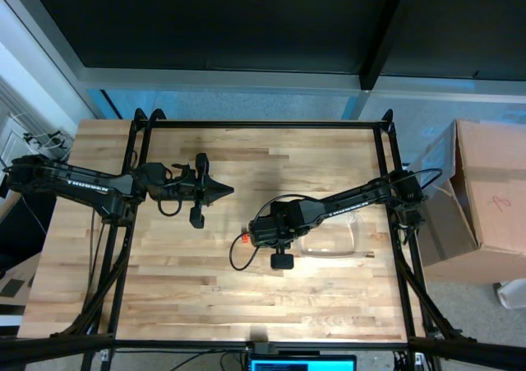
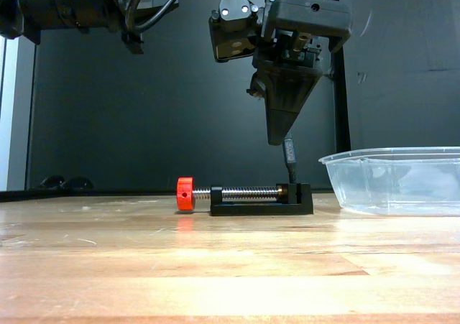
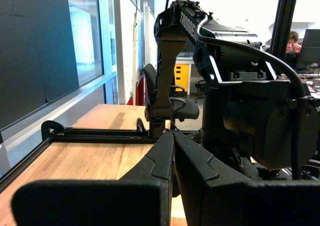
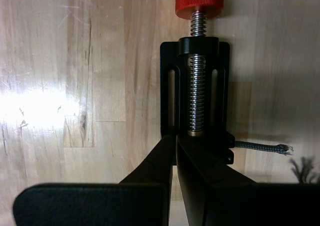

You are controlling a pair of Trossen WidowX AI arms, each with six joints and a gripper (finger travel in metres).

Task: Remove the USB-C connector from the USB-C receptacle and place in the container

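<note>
The right gripper (image 2: 282, 141) is held nose-down above the far end of a black screw clamp (image 2: 262, 207), which is laid flat on the wooden table (image 2: 215, 266). Its fingers are seen closed upon the USB-C connector (image 2: 289, 154). The connector is gripped at its upper end and hangs slightly tilted. Its thin lower part reaches the top of the clamp. Whether it is clear of the USB-C receptacle cannot be told, and the receptacle itself is not made out within the clamp. A short braided cable (image 4: 262, 147) with a frayed end is noted beside the clamp in the right wrist view. The clamp's red knob (image 2: 185, 193) is pointed away from the clear plastic container (image 2: 402, 186), which is set just beside the clamp's other end. The connector is outside the container.

The left gripper (image 1: 226, 192) is held above the table, well apart from the clamp. Its fingers (image 3: 162, 156) are seen pressed together with nothing between them.
</note>
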